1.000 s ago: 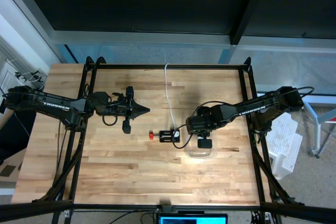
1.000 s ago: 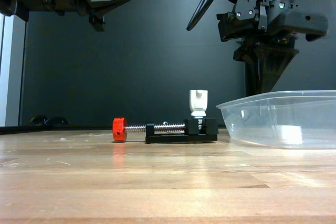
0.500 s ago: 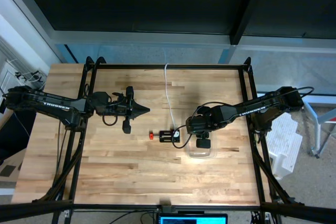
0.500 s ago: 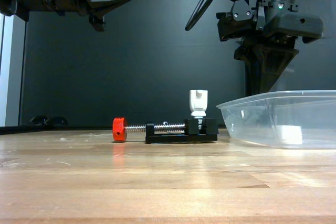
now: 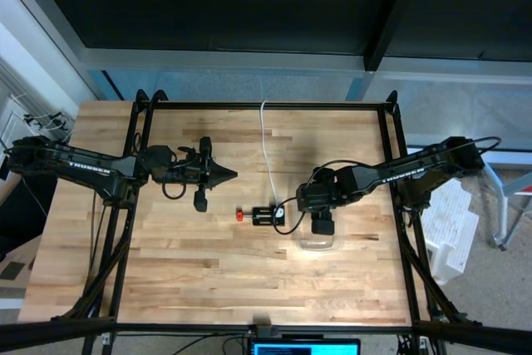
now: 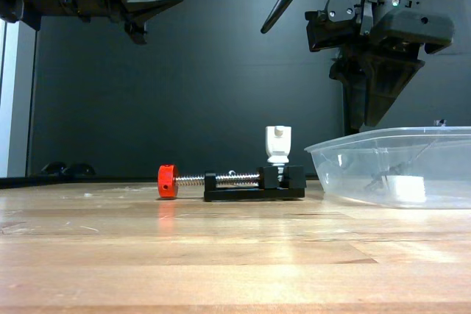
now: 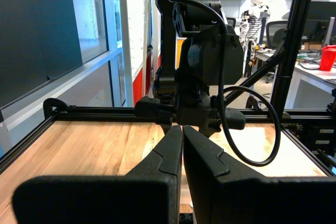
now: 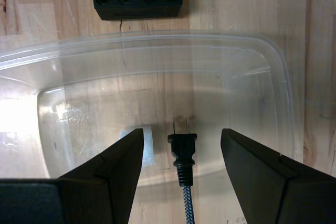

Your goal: Remove the power plug from the receptacle and place in the container

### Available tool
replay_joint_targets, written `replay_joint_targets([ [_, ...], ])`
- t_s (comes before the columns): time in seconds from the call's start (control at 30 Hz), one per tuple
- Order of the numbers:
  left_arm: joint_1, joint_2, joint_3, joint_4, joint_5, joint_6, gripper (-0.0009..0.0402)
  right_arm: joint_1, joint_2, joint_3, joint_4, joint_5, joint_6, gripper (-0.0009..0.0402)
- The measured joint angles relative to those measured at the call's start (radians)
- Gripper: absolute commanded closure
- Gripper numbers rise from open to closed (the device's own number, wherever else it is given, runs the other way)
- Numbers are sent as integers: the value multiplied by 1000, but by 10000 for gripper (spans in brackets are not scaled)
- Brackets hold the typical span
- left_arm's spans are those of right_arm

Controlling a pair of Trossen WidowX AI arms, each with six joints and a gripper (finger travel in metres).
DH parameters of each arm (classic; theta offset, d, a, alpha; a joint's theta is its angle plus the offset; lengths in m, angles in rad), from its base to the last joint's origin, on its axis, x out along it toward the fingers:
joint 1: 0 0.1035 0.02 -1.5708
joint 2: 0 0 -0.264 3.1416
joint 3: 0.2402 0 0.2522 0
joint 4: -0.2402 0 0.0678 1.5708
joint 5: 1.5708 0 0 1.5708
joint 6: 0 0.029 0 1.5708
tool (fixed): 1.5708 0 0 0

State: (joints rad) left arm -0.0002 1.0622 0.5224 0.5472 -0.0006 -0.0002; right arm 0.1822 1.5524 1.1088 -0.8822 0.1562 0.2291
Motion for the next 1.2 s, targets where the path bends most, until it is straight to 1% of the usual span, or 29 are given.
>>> replay_joint_targets([
  [0.1, 0, 0, 0, 0, 0, 0, 393, -2, -37, 0, 3, -3, -11, 223],
  [0.17, 0, 0, 0, 0, 0, 0, 393, -4, -78, 0, 20, -6, -43, 243],
  [0.3, 0, 0, 0, 0, 0, 0, 393, -16, -171, -20, 136, -7, -94, 296],
  [0.43, 0, 0, 0, 0, 0, 0, 393, -50, -263, -68, 253, -10, -111, 359],
  [0.5, 0, 0, 0, 0, 0, 0, 393, -69, -295, -85, 288, -21, -127, 391],
  [0.53, 0, 0, 0, 0, 0, 0, 393, -79, -310, -94, 310, -25, -137, 397],
  [0.63, 0, 0, 0, 0, 0, 0, 393, -99, -350, -132, 404, -36, -158, 386],
  [0.77, 0, 0, 0, 0, 0, 0, 393, -128, -394, -181, 538, -98, -178, 394],
  [0.83, 0, 0, 0, 0, 0, 0, 393, -140, -414, -212, 609, -119, -191, 392],
  [0.97, 0, 0, 0, 0, 0, 0, 393, -166, -452, -279, 761, -143, -195, 393],
  [1.03, 0, 0, 0, 0, 0, 0, 393, -179, -468, -309, 823, -167, -198, 393],
  [1.07, 0, 0, 0, 0, 0, 0, 393, -182, -473, -321, 853, -174, -198, 393],
  [1.2, 0, 0, 0, 0, 0, 0, 393, -183, -493, -367, 964, -176, -213, 393],
])
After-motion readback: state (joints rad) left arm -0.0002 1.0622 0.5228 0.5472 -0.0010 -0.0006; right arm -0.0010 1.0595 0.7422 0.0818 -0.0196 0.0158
